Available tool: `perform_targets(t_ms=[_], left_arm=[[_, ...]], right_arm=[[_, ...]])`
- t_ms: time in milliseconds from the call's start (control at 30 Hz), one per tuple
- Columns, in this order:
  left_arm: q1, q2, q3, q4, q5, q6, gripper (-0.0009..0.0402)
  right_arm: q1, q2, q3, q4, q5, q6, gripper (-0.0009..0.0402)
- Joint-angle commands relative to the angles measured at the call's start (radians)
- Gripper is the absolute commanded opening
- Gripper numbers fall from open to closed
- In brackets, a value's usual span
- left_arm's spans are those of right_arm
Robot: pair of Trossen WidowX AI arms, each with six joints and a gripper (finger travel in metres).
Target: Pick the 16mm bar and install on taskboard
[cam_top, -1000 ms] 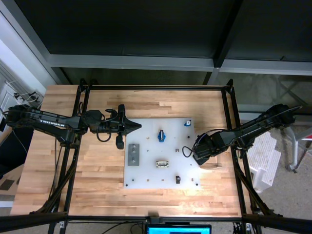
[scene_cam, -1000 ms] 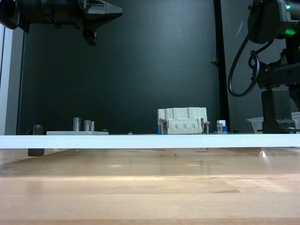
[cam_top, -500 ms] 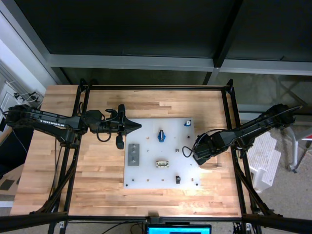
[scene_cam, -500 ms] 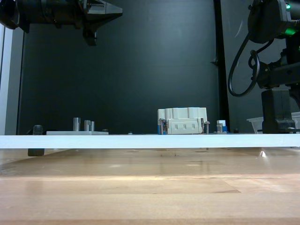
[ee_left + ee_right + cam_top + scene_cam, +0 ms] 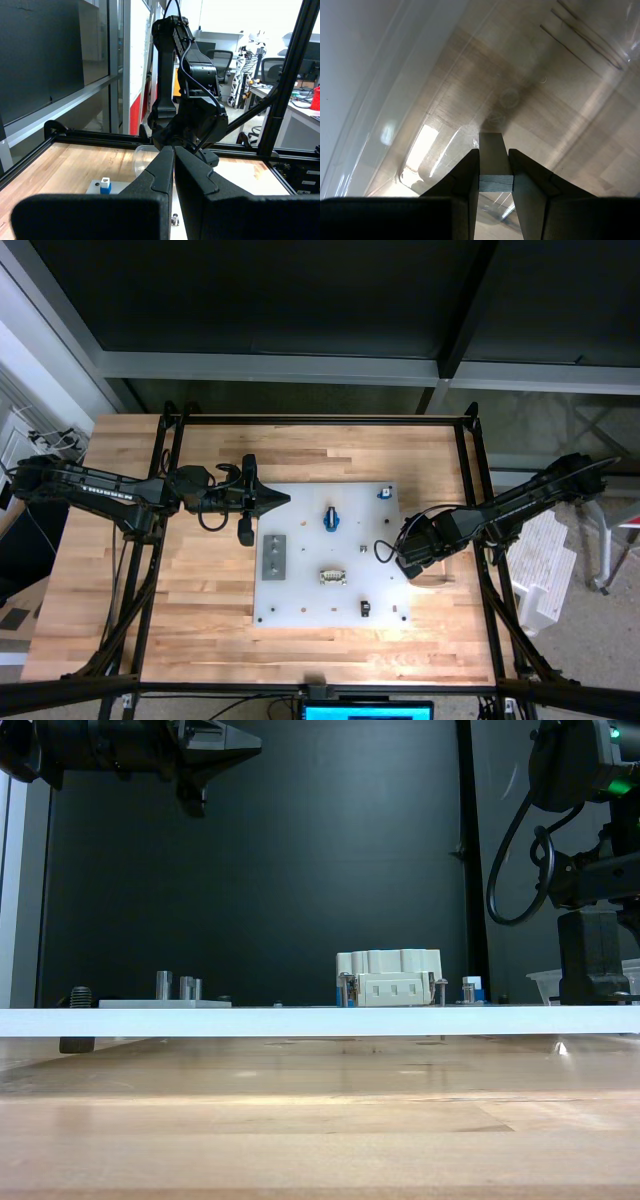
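Your right gripper (image 5: 494,151) is clamping dark grey rectangular metal bar (image 5: 495,169) between its fingers, hanging low over clear plastic tray (image 5: 385,135) beside right edge of white task board (image 5: 300,592). Bar is sitting clear of board. Your left gripper (image 5: 279,499) is hovering high over board's left edge, fingers pressed together.

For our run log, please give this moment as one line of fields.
left gripper: shut, high over taskboard left edge | right gripper: shut on 16mm bar, in clear bin
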Motion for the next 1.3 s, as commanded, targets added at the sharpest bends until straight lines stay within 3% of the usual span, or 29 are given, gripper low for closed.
perform_targets(t_ms=[33, 433, 1100, 1300], left_arm=[[0.0, 0.0, 0.0, 0.0, 0.0, 0.0, 0.0001], [0.0, 0.0, 0.0, 0.0, 0.0, 0.0, 0.0001], [0.0, 0.0, 0.0, 0.0, 0.0, 0.0, 0.0001], [0.0, 0.0, 0.0, 0.0, 0.0, 0.0, 0.0001]], right_arm=[[0.0, -0.005, 0.001, 0.0, 0.002, 0.0, 0.0012], [0.0, -0.093, 0.09, -0.148, 0.015, -0.087, 0.0011], [0.003, -0.116, 0.36, -0.395, 0.01, -0.726, 0.0012], [0.005, -0.116, 0.376, -0.426, 0.011, -0.777, 0.0012]])
